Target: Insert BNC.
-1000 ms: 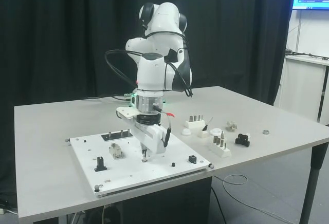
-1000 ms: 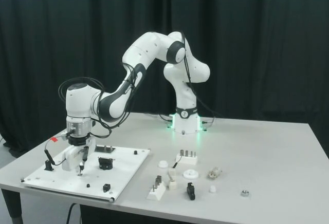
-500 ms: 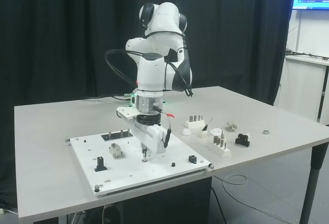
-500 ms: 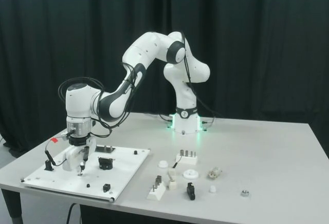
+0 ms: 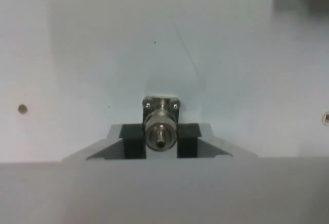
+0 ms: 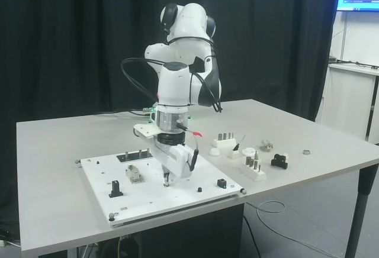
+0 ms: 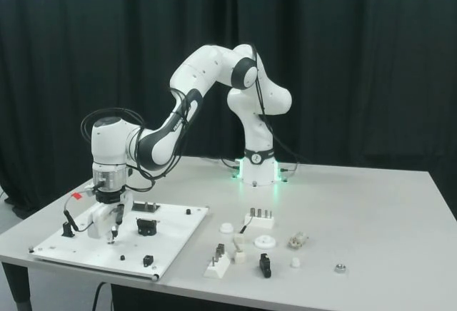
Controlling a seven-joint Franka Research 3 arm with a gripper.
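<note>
Gripper [image 6: 167,180] points down over the white board [image 6: 177,196], fingers closed narrow on the BNC [image 5: 160,129]. Wrist view: BNC sits between the two black fingertips [image 5: 132,141], pin end toward the board, square flange just past the tips. Room views: BNC tip just above or on the board near its middle; contact cannot be told. Black fixtures [image 6: 115,189] on the board stand apart from the gripper. White parts [image 7: 218,262] lie on the grey table [image 7: 371,204] beside the board.
</note>
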